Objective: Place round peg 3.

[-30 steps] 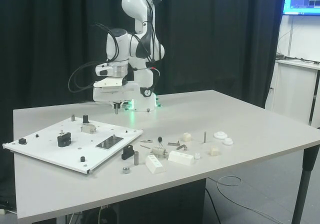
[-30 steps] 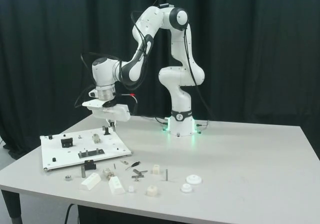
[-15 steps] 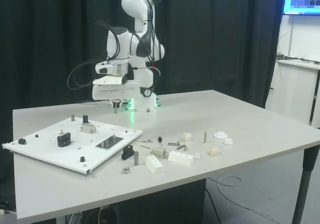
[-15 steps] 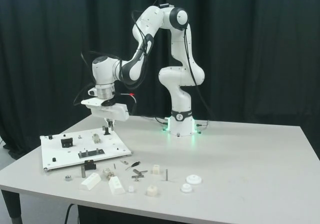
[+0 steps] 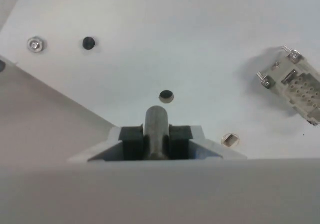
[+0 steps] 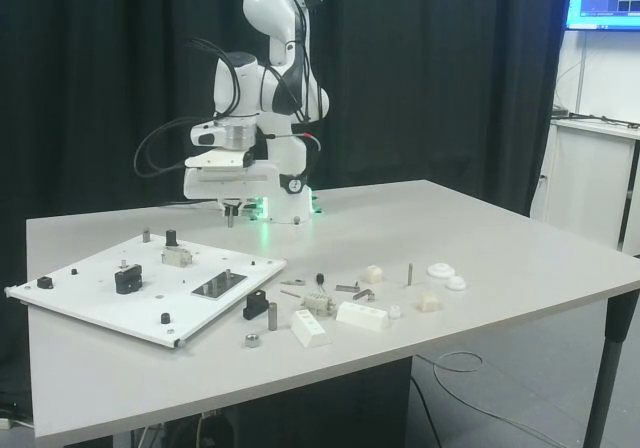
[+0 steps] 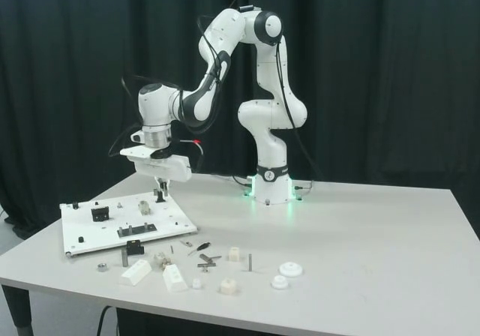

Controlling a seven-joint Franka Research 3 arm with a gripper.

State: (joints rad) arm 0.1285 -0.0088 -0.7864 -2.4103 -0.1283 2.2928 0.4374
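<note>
Round peg 3 (image 5: 156, 126) is a short grey cylinder. My gripper (image 5: 156, 143) is shut on it, with a black pad (image 5: 131, 141) on either side. Just past the peg's tip, a small round hole (image 5: 166, 96) shows in the white board (image 5: 200, 44). From the room, the gripper (image 6: 229, 211) hangs above the far edge of the board (image 6: 90, 288), with the peg (image 7: 159, 187) pointing down clear of the surface.
The board carries a grey connector (image 5: 292, 86), a black peg (image 6: 171, 237), a black block (image 6: 127, 281) and a metal plate (image 6: 219, 286). Loose white blocks (image 6: 362, 315), white gears (image 6: 441, 270) and small metal parts lie on the grey table (image 6: 500, 248) beside it.
The gripper has carried the peg a little further over the board's far edge and slightly upward. Its hold on the peg is unchanged.
</note>
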